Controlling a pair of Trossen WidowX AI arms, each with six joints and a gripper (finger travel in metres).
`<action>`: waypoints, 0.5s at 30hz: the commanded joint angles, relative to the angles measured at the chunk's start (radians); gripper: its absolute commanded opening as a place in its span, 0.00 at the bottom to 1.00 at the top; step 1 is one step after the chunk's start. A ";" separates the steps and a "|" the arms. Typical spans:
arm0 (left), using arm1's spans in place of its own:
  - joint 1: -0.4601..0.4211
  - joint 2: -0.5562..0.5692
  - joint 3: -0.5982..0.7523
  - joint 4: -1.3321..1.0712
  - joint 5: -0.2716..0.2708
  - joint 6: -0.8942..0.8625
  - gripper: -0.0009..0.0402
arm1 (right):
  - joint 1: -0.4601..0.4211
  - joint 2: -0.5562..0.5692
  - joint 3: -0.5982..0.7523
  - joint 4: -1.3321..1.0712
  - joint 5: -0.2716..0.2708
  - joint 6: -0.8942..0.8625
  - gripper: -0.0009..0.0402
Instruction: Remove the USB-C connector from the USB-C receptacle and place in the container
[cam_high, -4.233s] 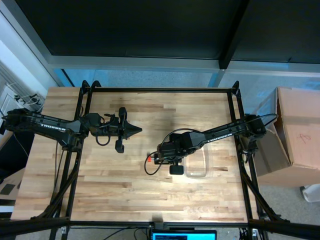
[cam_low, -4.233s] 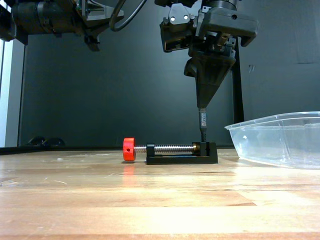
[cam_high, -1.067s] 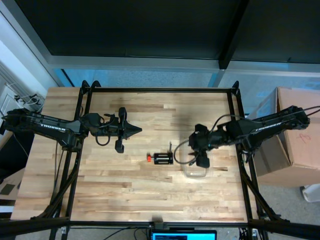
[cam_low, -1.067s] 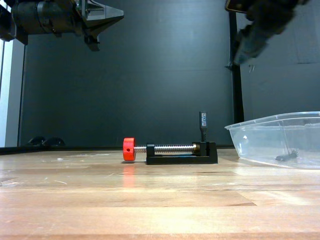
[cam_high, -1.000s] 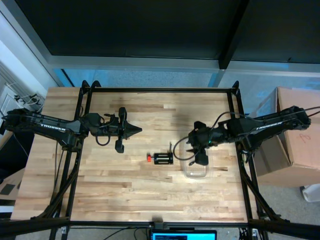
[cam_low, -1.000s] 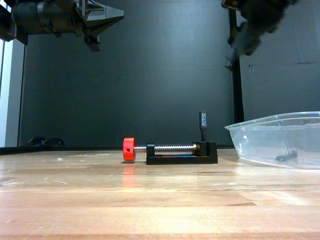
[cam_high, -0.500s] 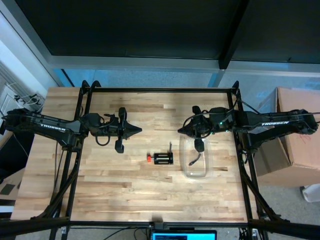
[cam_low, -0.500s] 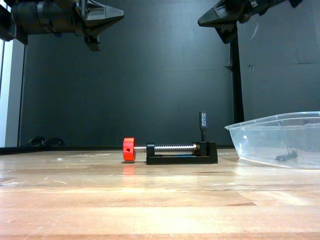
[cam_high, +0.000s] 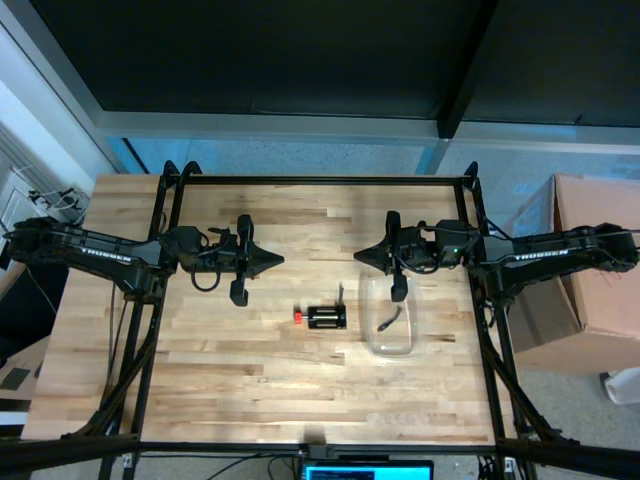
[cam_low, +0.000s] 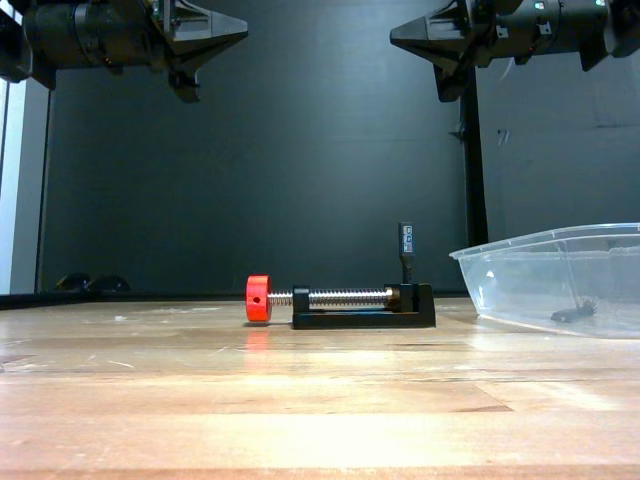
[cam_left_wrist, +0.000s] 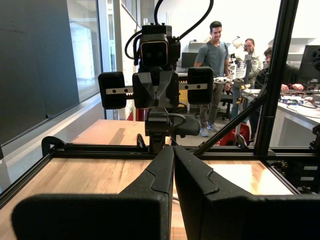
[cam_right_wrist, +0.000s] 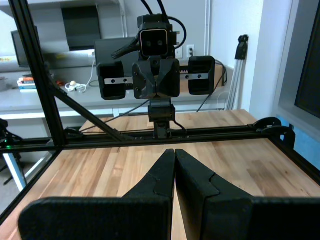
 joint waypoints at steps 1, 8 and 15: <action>0.000 0.000 0.000 0.000 0.000 0.000 0.02 | -0.002 0.001 -0.018 0.034 -0.007 0.000 0.02; 0.000 0.000 0.000 0.000 0.000 0.000 0.02 | -0.006 0.001 -0.041 0.082 -0.024 0.000 0.02; 0.000 0.000 0.000 0.000 0.000 0.000 0.02 | -0.006 0.001 -0.043 0.090 -0.031 0.010 0.02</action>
